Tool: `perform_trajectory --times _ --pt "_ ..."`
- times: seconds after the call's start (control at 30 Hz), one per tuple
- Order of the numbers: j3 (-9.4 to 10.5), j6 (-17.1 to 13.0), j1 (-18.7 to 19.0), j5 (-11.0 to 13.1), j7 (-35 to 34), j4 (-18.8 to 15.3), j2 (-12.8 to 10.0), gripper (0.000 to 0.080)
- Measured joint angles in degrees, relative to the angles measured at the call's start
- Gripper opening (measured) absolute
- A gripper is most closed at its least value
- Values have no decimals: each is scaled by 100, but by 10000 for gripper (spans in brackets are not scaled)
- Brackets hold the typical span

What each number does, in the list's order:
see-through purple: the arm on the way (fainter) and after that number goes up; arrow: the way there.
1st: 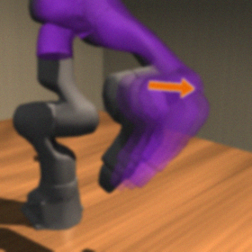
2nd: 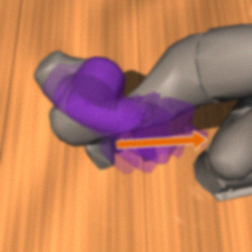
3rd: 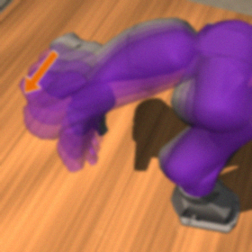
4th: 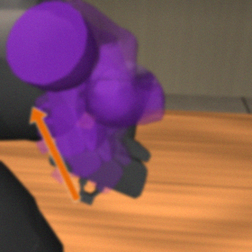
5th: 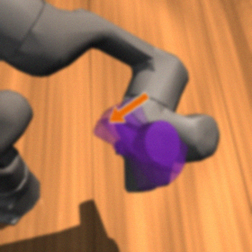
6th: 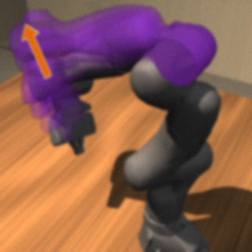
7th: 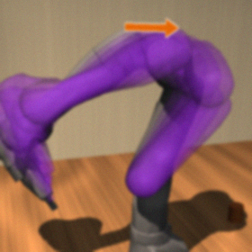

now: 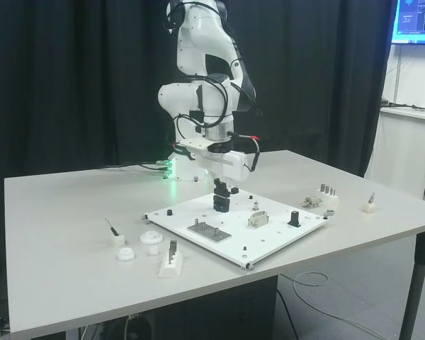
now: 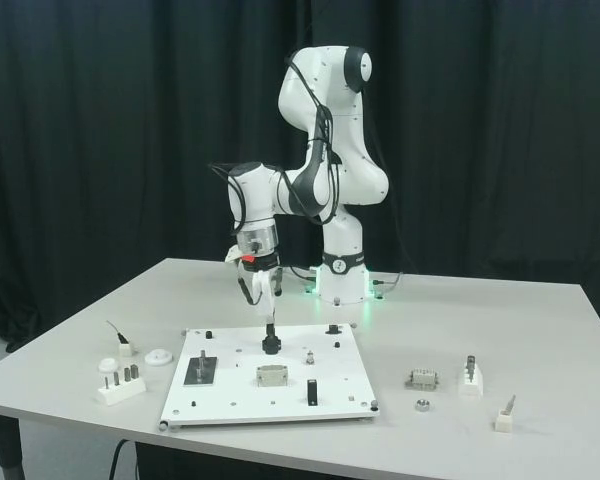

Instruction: Insert D-SUB.

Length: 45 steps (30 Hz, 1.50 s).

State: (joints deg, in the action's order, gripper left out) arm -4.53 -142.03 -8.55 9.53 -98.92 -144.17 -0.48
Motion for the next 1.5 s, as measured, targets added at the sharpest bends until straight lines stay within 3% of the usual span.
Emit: perform_trajectory --times 0.77,1.5 --pt "-54 86 -13 101 -217 -1 8 380" --pt "-44 -28 6 138 -219 -23 7 380"
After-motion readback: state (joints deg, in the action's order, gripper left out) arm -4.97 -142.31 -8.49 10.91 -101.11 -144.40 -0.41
